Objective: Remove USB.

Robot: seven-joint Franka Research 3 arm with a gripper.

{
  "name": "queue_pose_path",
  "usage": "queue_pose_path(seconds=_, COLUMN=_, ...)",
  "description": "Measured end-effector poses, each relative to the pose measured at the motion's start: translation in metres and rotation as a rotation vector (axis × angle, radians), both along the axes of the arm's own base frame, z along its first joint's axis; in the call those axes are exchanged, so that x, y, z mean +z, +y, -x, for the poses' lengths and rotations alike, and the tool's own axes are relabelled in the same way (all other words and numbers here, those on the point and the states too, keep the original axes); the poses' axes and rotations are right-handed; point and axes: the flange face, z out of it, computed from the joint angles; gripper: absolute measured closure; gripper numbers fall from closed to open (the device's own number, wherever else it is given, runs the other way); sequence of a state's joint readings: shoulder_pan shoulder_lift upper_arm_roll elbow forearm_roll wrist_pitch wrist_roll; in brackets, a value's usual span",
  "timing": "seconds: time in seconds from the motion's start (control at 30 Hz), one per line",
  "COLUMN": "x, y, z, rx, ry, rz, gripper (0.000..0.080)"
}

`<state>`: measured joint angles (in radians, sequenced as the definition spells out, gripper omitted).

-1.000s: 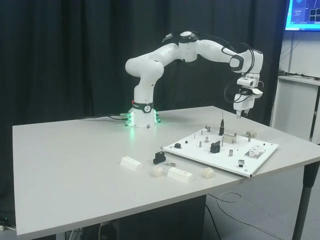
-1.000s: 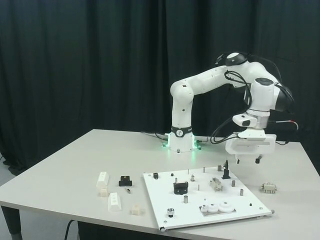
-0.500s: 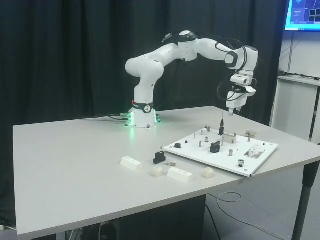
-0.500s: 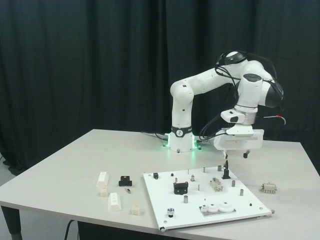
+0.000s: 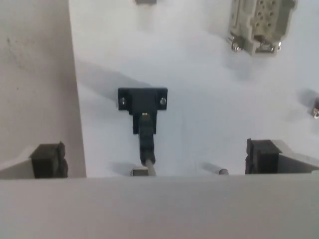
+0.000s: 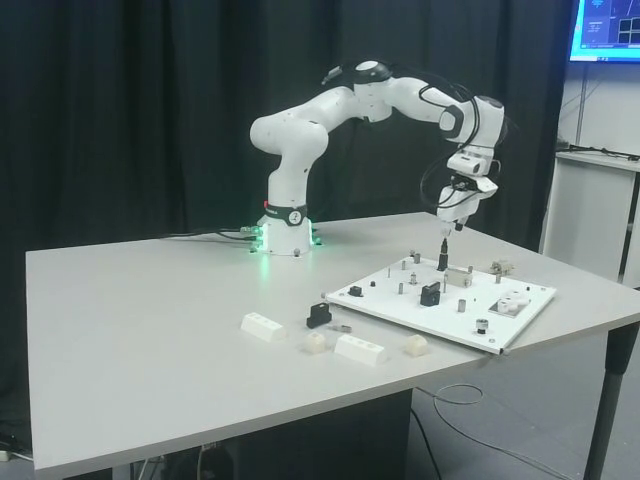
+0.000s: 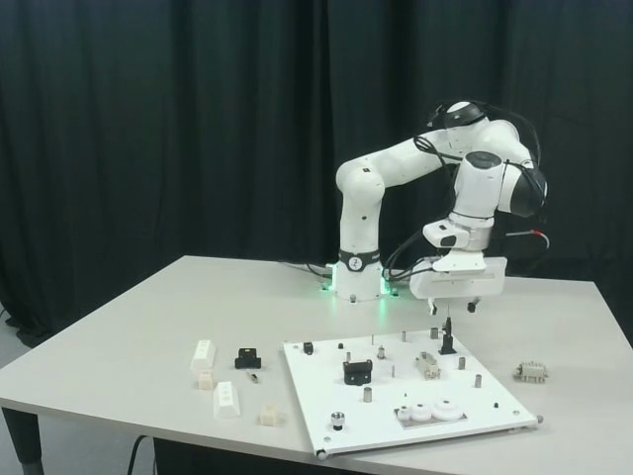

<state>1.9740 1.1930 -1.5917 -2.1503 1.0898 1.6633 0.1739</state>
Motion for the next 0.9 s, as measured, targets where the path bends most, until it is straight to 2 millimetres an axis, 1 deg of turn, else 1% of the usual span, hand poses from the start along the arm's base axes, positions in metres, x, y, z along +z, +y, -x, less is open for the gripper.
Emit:
queue_pose_path(seconds=0.4, x=-0.008, y=-0.005, z=0.010, rx=-0.001, ry=0.011, rz=-0.018, gripper=0.0003)
queue_pose_path(seconds=0.9, x=-0.028, y=-0.004, z=0.022, rx=0.012, ry=0.014, rz=-0.043, gripper=0.0003)
